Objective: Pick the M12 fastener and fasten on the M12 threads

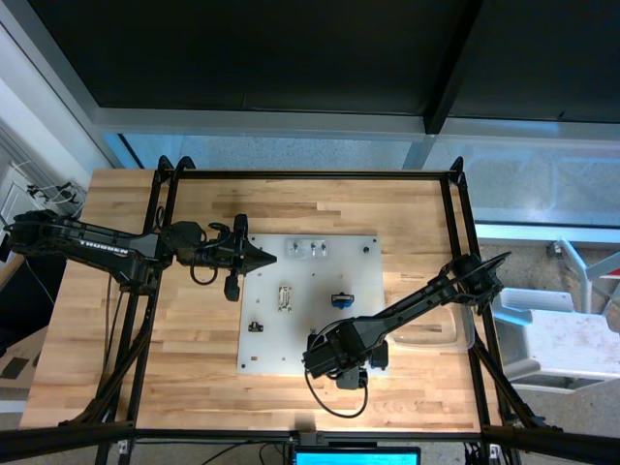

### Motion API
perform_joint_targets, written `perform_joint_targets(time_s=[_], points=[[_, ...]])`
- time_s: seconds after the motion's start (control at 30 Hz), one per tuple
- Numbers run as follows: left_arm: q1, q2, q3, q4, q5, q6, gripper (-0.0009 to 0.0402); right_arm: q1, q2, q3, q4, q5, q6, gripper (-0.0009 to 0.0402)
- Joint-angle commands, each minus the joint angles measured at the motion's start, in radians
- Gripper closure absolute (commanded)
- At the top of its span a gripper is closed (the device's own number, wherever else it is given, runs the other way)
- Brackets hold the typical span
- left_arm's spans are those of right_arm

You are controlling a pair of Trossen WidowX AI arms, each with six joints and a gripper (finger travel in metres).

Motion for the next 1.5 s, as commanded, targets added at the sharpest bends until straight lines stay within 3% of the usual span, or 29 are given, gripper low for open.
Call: perform_joint_targets(time_s=[0.03,1.27,1.5], points=[[0.0,0.0,0.0,0.002,0.0,0.0,0.0393,0.001,0.002,0.0,0.006,0.0,0.0,0.0358],[0.0,0.0,0.0,0.002,0.0,0.0,0.0393,0.011,0.026,-0.005,0.032,0.002,0.014,0.0358],[0.0,0.0,0.0,0.002,0.0,0.0,0.0393,0.011,0.022,-0.005,0.014,0.002,0.216,0.0358]])
